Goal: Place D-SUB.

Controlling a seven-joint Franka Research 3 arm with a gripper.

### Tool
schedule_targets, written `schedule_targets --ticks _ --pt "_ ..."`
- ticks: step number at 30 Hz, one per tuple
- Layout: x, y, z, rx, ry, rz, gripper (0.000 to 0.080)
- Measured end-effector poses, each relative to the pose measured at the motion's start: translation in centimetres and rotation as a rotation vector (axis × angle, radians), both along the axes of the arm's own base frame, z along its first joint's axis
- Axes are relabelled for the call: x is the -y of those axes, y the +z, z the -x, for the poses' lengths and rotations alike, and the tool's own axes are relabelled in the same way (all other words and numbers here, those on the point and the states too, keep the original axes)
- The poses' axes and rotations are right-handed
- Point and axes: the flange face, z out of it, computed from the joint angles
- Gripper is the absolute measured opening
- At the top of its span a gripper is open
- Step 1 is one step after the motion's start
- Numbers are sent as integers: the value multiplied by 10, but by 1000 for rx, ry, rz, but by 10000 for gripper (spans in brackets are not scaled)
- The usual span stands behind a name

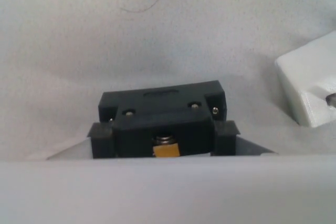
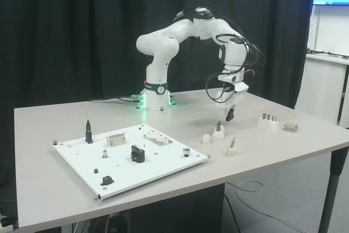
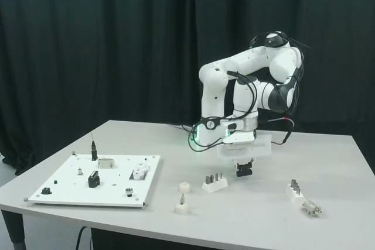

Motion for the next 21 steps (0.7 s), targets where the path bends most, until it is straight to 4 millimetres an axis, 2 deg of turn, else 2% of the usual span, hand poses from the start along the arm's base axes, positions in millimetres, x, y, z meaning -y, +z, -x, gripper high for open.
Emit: schedule_targets --ticks 12,21 --pt "-2 4 -1 8 -19 -2 381" --pt "-3 7 -2 16 -395 6 381"
